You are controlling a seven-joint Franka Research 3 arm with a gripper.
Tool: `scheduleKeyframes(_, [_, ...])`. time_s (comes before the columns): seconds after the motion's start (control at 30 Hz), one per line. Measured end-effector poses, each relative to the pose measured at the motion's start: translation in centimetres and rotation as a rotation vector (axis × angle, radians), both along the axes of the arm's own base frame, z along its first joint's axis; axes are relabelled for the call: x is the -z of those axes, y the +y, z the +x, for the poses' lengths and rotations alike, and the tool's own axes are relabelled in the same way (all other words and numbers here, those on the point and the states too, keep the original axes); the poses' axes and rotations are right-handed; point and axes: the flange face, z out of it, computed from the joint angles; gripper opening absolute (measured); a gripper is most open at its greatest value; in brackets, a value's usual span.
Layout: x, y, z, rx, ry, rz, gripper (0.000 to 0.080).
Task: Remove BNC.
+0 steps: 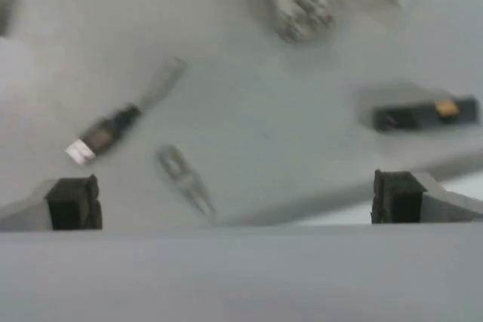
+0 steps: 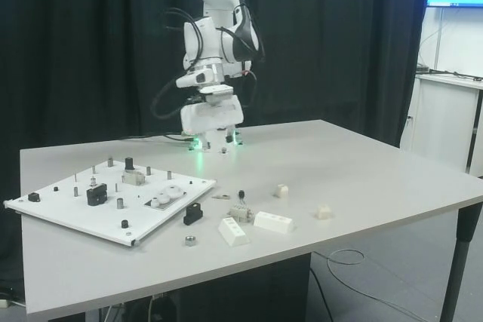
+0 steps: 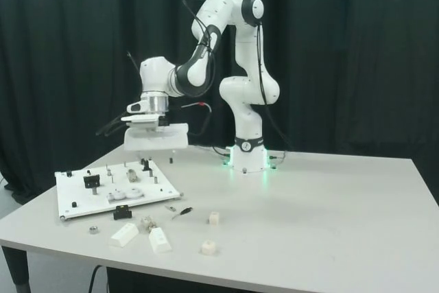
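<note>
Front edge of table (image 2: 362, 186): loose parts, incl. white blocks (image 2: 232, 231) and a small nut (image 2: 189, 240), none of them the target. Behind these, white board (image 2: 68, 213) lying flat w/ several upright fixtures. BNC (image 2: 129, 163) taken to be the dark-capped post near the board's far edge; ID only probable, too small to confirm. Long axis upright, seated in the board, not yet removed.

Farther back, gripper (image 2: 215, 139) hanging well above the table, off the board's far corner, pointing straight down. Fingers (image 1: 73, 203) spread wide in wrist view, nothing between them. Below the wrist camera only bare table and loose bits, e.g. a plug on a short lead (image 1: 98, 137) and a black block (image 1: 423, 113); no BNC in that view, so not yet lined up.

Key relation: target lower than the gripper and off toward the board side, well apart. Judged need: sideways shift over the board, then vertical descent along the post axis, jaws straddling the cap.

Rearmost: white arm (image 3: 236, 66) on its base at the table's back edge, elbow raised, forearm reaching out over the board's end.
</note>
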Motion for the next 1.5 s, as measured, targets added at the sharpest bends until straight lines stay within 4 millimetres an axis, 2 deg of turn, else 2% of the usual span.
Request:
scheduleKeyframes(0.43, [-1.3,-6.4,-3.8,0.111,0.007,-0.051,0.0800])
scheduleKeyframes(0.77, [-1.9,-11.7,-8.1,0.265,0.008,-0.055,0.0800])
scheduleKeyframes(1.03, [-2.1,-15.3,-11.5,0.420,0.008,-0.039,0.0800])
scheduleKeyframes(1.27, [-2.1,-17.1,-12.7,0.504,0.016,-0.024,0.0800])
scheduleKeyframes(1.5, [-1.7,-17.8,-12.6,0.627,0.025,0.001,0.0800])
